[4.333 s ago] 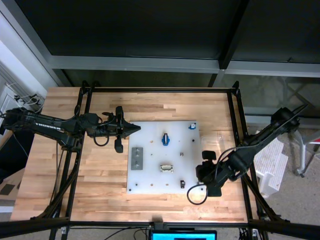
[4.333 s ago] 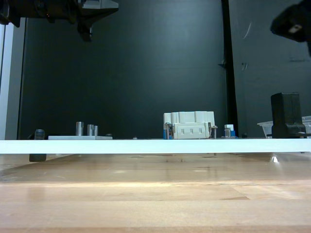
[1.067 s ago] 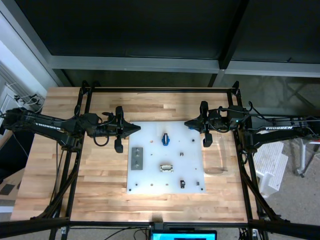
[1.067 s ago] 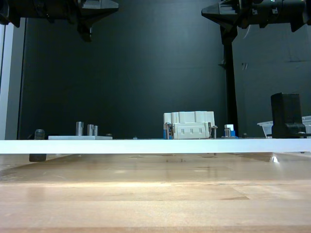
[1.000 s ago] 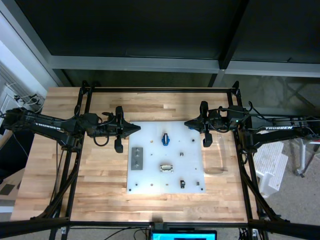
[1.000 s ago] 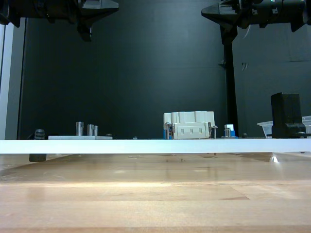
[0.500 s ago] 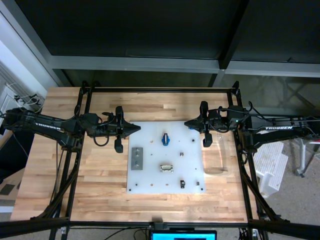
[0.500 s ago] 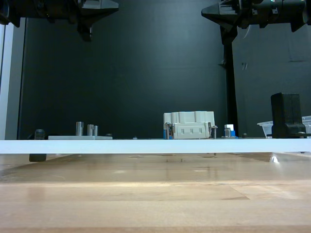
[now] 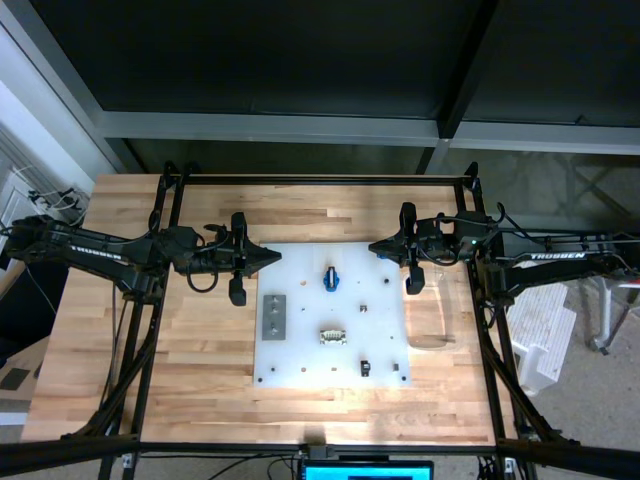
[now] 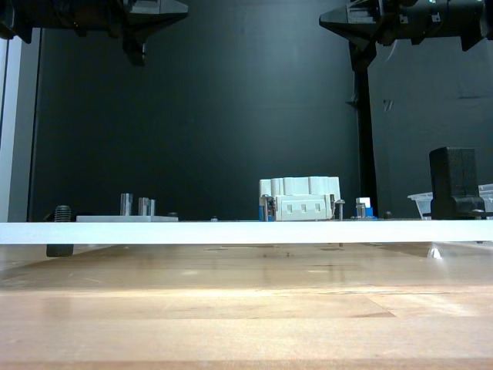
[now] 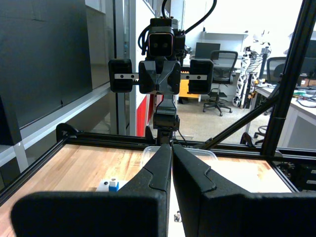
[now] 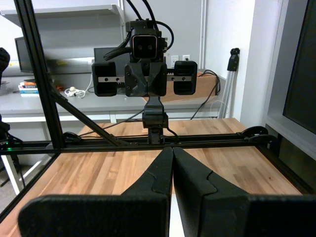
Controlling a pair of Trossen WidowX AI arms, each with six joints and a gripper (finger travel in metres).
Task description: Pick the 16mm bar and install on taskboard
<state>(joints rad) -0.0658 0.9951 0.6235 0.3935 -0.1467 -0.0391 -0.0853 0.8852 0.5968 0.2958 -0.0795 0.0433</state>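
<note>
A grey holder plate (image 9: 274,318) sits on the left part of the white taskboard (image 9: 300,365). In the low view, three short metal bars stand upright in it, the widest one (image 10: 125,204) at the left; which is the 16mm bar I cannot tell. My left gripper (image 9: 277,257) hangs shut and empty above the board's far left corner, pointing right. The right gripper (image 9: 372,247) hangs shut and empty above the far right corner, pointing left. Each wrist view shows shut fingertips (image 11: 171,148) (image 12: 173,150) facing the other arm.
The board also carries a white connector (image 9: 333,337), a blue handle (image 9: 331,278), a small blue part (image 9: 384,253) and a black block (image 9: 366,368). A clear plastic tray (image 9: 440,310) lies on the wood to the right of the board. A black frame surrounds the table.
The right arm has risen from beside the board's near right corner to its far right corner. Nothing has moved in the last second. The left arm is unchanged.
</note>
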